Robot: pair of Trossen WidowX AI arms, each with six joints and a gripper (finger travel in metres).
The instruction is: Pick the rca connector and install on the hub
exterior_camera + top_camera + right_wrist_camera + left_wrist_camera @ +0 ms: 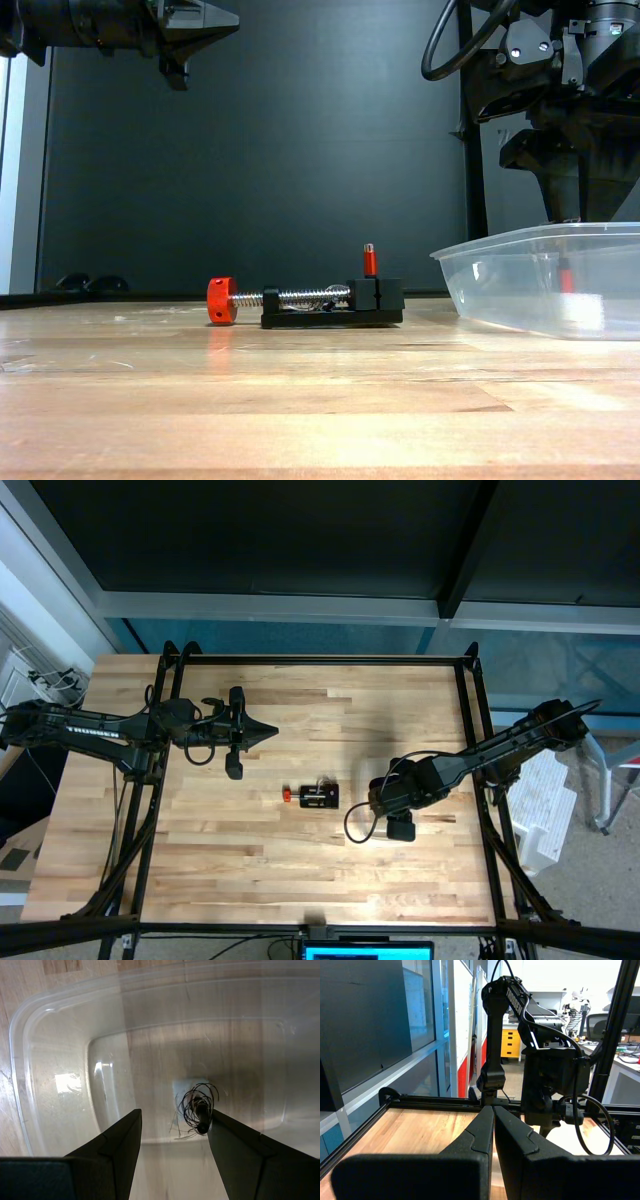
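The rca connector is seen lying on the floor of the clear tray, lower right in the low view. The right gripper is held over it with fingers spread apart. The hub is set on the tabletop at lower centre, outside the tray's wall; the left gripper is parked upper left, fingers pressed together.

the right gripper is hanging over the tray, with the rca connector lying inside, below its fingers. the hub is sitting on the table to this gripper's left, outside the tray. the left gripper is hovering farther left, behind the hub.
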